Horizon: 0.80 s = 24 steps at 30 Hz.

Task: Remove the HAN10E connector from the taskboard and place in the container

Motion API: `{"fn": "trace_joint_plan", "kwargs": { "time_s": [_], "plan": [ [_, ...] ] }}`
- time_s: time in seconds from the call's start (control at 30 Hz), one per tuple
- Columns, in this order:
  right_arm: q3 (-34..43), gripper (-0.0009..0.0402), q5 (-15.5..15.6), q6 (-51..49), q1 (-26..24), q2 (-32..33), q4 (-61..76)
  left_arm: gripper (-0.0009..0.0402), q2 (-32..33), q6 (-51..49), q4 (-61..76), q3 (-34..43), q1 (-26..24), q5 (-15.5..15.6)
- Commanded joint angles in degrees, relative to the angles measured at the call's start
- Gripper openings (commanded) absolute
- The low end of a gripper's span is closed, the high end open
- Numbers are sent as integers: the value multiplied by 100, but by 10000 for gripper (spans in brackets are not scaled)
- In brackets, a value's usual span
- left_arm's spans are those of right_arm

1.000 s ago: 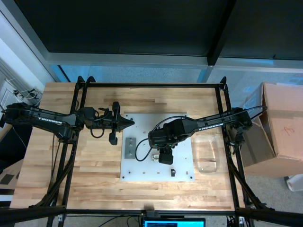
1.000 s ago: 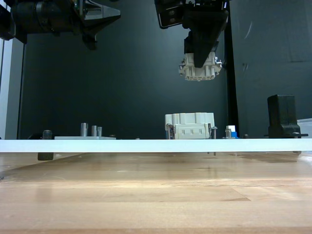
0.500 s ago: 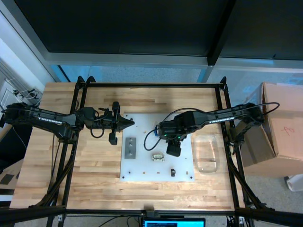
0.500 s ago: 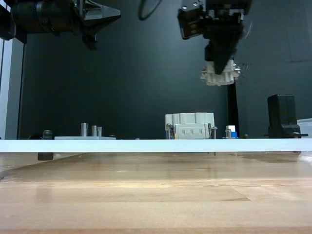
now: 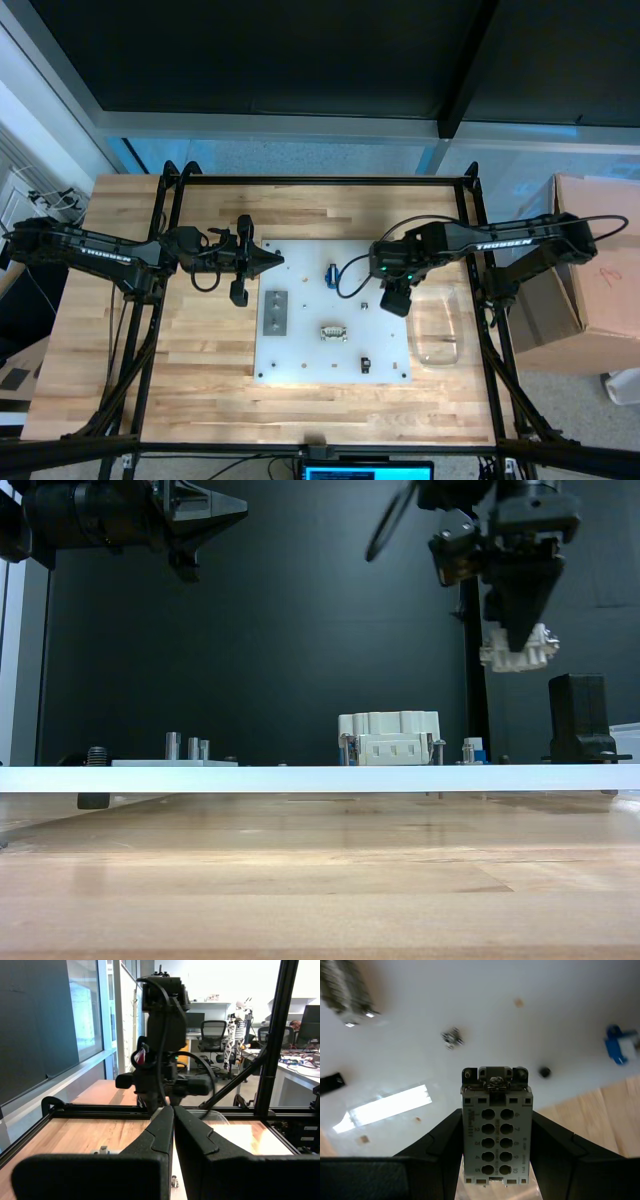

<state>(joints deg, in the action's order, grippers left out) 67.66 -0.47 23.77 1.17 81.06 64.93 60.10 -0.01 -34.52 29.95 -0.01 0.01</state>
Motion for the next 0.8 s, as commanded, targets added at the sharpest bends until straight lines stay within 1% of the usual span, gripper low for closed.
{"fn": "trace_joint_plan", "kwargs": {
  "time_s": [0.03,0.2,0.33,0.6,0.8],
  "plan": [
    [-310,8,0,48,-85,-302,-7,0,2,2,0,0,2,0],
    [-743,8,0,306,-258,-723,0,0,2,2,0,0,2,0],
    [-949,8,0,304,-382,-977,61,0,2,2,0,0,2,0],
    [-1436,8,0,481,-525,-1543,188,0,2,2,0,0,0,0],
    [-1805,10,0,820,-597,-1976,214,0,0,2,0,0,0,0]
  ]
}}
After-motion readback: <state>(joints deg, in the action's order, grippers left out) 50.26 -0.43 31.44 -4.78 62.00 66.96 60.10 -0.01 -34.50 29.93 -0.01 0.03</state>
